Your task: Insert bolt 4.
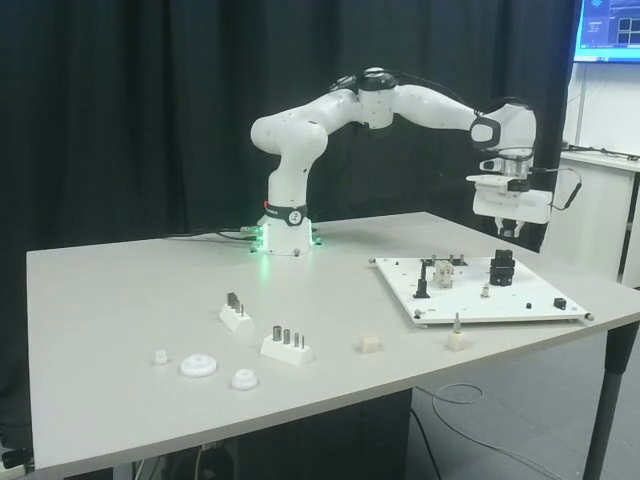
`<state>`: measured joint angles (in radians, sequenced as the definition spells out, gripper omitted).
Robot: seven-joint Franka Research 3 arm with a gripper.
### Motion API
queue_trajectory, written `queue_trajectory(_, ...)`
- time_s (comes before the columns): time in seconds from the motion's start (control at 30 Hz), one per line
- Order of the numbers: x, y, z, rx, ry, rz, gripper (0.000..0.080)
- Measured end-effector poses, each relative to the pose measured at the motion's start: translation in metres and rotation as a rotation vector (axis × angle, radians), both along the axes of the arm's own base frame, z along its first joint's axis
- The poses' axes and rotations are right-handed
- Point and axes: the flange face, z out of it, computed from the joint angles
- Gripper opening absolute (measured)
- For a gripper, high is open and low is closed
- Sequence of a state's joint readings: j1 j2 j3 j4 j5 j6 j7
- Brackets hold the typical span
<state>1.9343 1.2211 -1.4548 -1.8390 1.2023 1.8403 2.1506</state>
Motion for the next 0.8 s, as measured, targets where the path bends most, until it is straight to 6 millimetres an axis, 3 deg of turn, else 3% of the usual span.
queue_trajectory(0.43,0.0,0.0021,0.0039,-0.014,0.003,0.191,0.0225)
queue_trajectory(0.63,-0.0001,0.003,0.0044,-0.035,0.012,0.445,0.0225)
queue_trajectory(0.8,0.0,0.0033,0.0046,-0.059,0.024,0.763,0.0225)
